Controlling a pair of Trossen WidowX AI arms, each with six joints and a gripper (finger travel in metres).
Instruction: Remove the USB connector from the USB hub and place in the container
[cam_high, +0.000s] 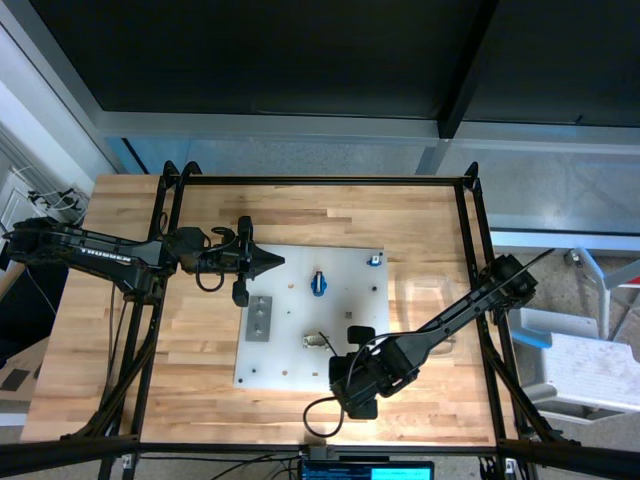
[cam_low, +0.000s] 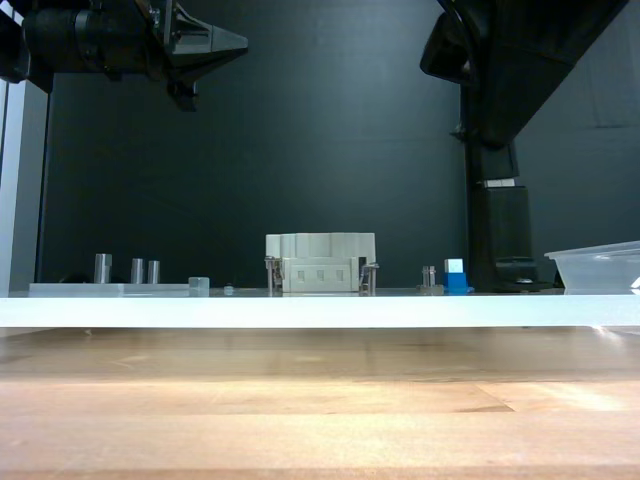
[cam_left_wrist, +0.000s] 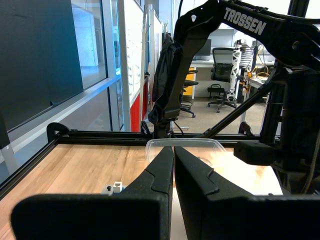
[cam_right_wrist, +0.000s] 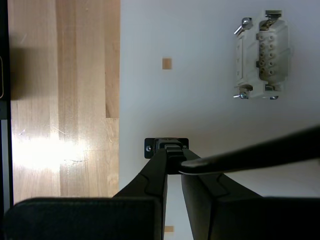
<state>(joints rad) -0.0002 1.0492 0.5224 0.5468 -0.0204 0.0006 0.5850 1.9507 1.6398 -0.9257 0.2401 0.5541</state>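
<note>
Wooden counter (cam_high: 200, 400) with a white task board (cam_high: 290, 360) in the middle, dark wall behind. Right end effector (cam_right_wrist: 172, 159) is down on the board's near right part. Its fingers are narrowed to a slit, pinching the plug end of the USB connector (cam_right_wrist: 260, 150) right at the USB hub (cam_right_wrist: 152, 148). Plug sits against the hub, and the thin black cable trails off across one finger. Container (cam_high: 420, 290), a clear tub, sits on the counter just off the board's right edge, beside the right arm. Wood grain shows through its floor; connector is at the hub, not in the tub. Left end effector (cam_high: 268, 262) hangs high over the board's far left corner, fingers closed to a thin gap. Grey plate (cam_high: 259, 320) and a white multi-pin connector (cam_right_wrist: 262, 55) are on the board, both apart from the hub.
</note>
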